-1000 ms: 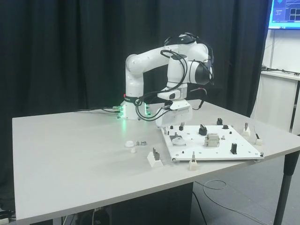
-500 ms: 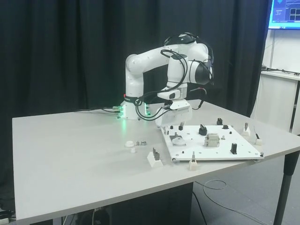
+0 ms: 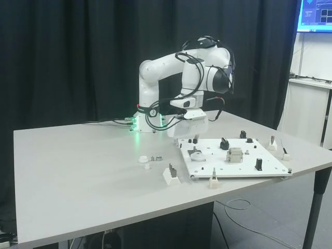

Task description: Pick small gear.

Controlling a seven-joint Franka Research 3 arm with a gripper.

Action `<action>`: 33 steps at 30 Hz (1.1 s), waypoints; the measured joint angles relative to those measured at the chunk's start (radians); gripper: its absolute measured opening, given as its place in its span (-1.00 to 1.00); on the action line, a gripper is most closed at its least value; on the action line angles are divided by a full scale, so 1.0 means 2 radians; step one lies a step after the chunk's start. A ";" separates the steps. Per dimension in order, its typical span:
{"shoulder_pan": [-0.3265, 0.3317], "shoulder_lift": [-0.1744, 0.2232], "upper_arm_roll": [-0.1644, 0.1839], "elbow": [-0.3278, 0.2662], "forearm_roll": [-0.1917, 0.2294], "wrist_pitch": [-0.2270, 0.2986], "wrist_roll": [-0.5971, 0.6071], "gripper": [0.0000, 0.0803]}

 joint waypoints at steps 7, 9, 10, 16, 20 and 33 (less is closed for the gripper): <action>-0.023 0.000 -0.003 -0.001 -0.011 0.013 -0.035 0.99; -0.031 -0.001 -0.004 -0.002 -0.012 0.016 -0.046 0.99; -0.036 -0.001 -0.004 -0.002 -0.012 0.018 -0.051 0.99; -0.067 -0.002 -0.003 -0.003 -0.011 0.024 -0.084 0.99; -0.087 -0.002 -0.001 -0.002 -0.005 0.026 -0.101 0.99; -0.119 -0.016 0.021 -0.010 0.040 0.041 -0.115 0.99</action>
